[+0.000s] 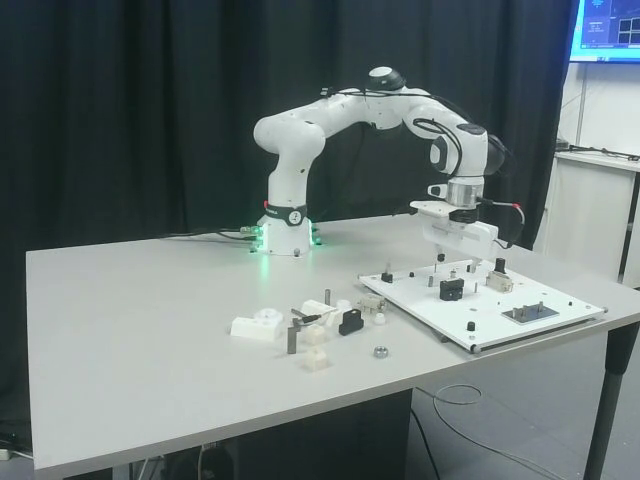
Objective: Remove BNC.
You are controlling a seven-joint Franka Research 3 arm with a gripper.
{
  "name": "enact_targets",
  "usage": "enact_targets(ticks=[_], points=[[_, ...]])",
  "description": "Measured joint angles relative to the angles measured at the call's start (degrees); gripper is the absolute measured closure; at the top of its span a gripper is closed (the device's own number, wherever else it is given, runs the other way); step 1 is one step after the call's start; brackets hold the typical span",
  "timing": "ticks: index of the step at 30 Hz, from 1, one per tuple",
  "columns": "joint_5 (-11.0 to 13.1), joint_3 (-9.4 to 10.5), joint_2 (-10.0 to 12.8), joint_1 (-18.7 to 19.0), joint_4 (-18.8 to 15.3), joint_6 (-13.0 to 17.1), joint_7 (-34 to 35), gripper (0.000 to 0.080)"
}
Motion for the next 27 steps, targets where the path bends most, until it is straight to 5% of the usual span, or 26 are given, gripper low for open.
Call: enact_targets(ticks=[27], points=[[2.1,2.61,0.0,-0.5,0.1,2.2,-3.3,0.0003]])
